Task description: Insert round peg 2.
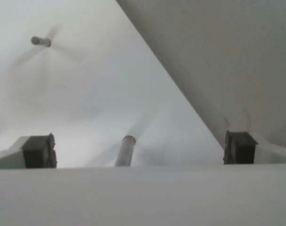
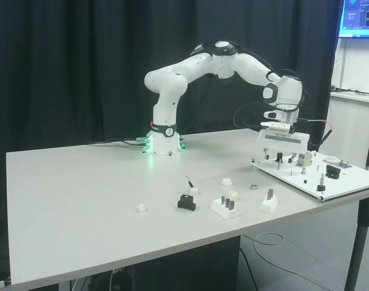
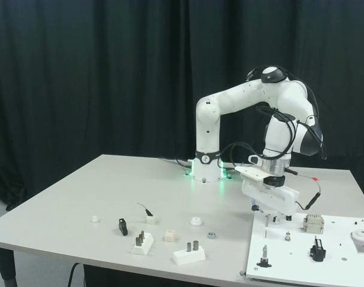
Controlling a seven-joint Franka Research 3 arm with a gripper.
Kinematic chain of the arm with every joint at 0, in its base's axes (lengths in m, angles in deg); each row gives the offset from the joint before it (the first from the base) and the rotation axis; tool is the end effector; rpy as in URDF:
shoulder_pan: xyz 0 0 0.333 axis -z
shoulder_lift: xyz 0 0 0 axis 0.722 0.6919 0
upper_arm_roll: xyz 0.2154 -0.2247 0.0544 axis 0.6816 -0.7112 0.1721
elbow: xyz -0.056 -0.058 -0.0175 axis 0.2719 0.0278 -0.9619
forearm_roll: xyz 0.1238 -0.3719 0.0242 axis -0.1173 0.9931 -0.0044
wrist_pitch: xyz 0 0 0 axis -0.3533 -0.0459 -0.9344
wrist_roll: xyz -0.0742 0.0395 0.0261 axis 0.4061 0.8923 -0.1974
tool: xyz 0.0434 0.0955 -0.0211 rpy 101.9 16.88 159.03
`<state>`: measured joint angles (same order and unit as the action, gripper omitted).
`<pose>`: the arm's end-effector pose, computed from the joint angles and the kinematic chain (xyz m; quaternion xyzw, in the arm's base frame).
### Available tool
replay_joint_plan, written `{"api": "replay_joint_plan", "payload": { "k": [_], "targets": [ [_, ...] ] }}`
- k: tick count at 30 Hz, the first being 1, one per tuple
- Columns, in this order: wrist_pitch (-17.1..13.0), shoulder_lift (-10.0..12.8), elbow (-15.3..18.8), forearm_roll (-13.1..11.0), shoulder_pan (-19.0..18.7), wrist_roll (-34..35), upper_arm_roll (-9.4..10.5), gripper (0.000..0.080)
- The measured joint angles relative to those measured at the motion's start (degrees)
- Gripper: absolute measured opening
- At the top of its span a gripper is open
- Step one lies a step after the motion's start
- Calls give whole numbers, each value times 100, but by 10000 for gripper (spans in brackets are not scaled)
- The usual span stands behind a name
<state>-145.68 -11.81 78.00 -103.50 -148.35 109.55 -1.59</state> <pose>0.4880 0.3043 0.2339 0.7567 -0.6498 0.0634 0.0329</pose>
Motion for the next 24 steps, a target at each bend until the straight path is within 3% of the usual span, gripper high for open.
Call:
{"api": "replay_joint_plan", "payload": {
  "k": [15, 24],
  "targets": [
    [97, 0, 20, 17, -10, -160, -66, 800],
    [339, 0, 20, 119, -55, -203, -195, 800]
  ]
}}
